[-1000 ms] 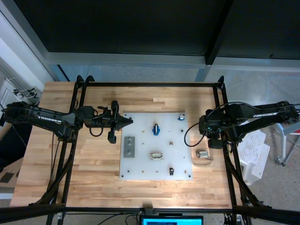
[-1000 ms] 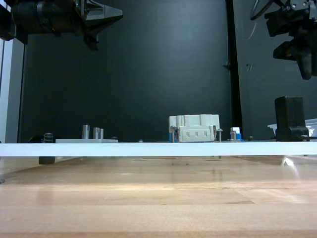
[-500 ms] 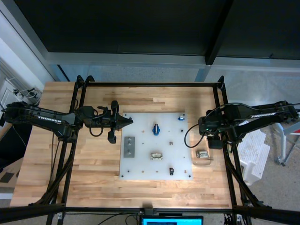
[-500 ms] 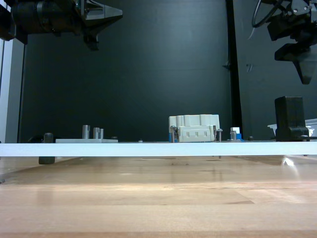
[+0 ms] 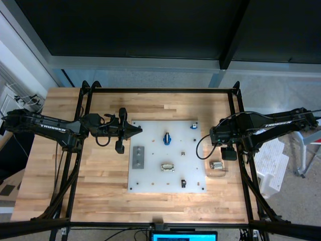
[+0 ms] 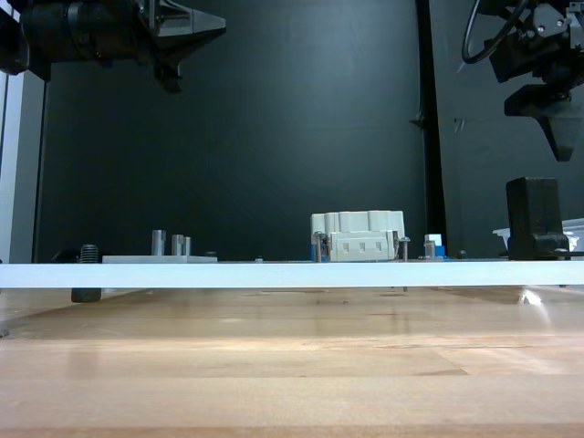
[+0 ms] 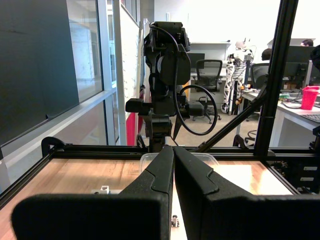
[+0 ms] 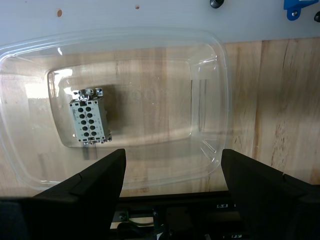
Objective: Pick the HAN10E connector and install on the hub
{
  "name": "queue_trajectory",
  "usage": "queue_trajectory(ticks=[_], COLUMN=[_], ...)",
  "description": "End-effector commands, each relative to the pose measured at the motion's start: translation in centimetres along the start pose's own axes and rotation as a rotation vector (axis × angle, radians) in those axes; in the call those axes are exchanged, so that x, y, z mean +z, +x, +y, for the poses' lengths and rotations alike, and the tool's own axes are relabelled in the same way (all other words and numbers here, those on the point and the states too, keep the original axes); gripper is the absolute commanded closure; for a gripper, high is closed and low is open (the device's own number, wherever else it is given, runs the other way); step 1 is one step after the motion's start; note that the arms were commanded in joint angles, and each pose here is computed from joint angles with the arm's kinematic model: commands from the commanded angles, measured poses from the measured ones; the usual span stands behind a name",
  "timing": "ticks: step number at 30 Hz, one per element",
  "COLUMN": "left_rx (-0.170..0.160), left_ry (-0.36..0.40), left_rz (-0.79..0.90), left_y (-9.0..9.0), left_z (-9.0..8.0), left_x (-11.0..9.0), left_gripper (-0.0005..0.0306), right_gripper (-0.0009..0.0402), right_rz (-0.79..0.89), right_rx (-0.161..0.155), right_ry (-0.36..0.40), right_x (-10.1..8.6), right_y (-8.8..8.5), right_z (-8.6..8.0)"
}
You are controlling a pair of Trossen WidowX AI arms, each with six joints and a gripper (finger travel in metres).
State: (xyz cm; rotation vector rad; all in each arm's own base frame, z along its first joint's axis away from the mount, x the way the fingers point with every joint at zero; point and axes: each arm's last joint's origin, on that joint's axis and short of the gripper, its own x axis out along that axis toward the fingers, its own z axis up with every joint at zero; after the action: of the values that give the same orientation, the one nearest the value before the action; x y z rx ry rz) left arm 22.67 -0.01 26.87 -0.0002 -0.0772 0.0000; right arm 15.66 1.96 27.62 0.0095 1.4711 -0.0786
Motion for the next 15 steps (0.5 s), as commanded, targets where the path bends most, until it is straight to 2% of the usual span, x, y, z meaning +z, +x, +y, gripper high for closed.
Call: queue_trajectory(ticks=[1, 8, 15], left_rx=[0.0, 0.0, 0.0], left_ry=[0.0, 0.0, 0.0], left_rz=[0.0, 0.0, 0.0], left_y=[0.0, 0.0, 0.0], left_z=[0.0, 0.0, 0.0], left_x=[0.0, 0.0, 0.0], left_gripper=[0.03, 0.03, 0.03], right_gripper=[0.0125, 0.0125, 0.0125], right_rz=[0.002, 0.006, -0.006], right_rx=[0.0, 0.001, 0.007], right_ry=[0.008, -0.013, -0.041], right_x=[0.0, -0.1, -0.2], right_y=[0.2, 1.1, 2.8], right_z=[0.1, 0.4, 1.0])
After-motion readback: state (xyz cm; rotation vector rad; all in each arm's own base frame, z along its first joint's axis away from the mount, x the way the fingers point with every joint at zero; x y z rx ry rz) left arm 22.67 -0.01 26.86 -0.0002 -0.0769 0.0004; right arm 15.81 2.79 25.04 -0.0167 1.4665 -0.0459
